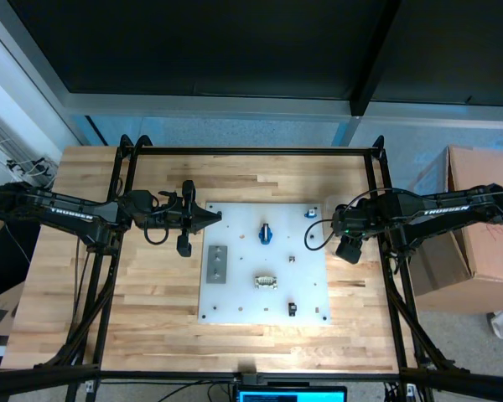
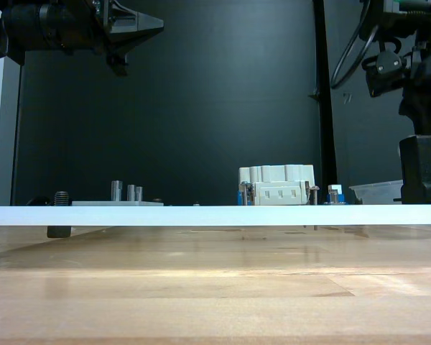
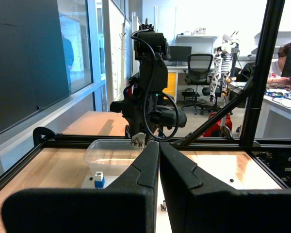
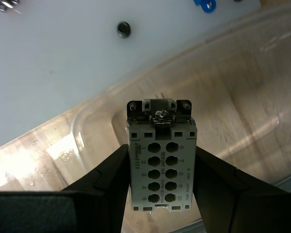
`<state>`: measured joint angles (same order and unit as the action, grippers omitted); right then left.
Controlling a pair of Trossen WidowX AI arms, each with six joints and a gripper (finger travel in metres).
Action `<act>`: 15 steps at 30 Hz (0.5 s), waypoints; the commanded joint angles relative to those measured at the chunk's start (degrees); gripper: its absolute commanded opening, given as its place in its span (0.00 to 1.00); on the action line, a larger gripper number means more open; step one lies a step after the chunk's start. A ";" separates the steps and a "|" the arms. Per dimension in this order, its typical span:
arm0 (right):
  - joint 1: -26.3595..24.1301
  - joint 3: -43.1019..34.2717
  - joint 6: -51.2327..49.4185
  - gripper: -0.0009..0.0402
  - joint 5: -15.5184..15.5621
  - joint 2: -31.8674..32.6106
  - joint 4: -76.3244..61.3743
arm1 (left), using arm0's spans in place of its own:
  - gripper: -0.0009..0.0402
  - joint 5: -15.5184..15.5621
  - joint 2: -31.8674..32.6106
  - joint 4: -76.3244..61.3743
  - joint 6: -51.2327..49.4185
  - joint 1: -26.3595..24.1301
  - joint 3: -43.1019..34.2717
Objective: Remove the HAN10E connector from the taskboard and place in the container
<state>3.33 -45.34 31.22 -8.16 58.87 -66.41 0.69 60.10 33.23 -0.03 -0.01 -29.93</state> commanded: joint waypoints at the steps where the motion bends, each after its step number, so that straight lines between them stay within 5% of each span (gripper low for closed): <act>1: 0.02 1.03 1.36 0.04 0.04 0.02 0.28 | 0.02 0.00 0.02 0.02 0.00 0.00 -0.02; 15: 0.02 4.90 6.38 0.04 0.11 0.02 1.60 | 0.02 0.00 0.02 0.02 0.00 0.00 -0.02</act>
<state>3.33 -40.75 37.12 -7.97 58.87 -65.04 0.69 60.10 33.23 -0.03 -0.01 -29.95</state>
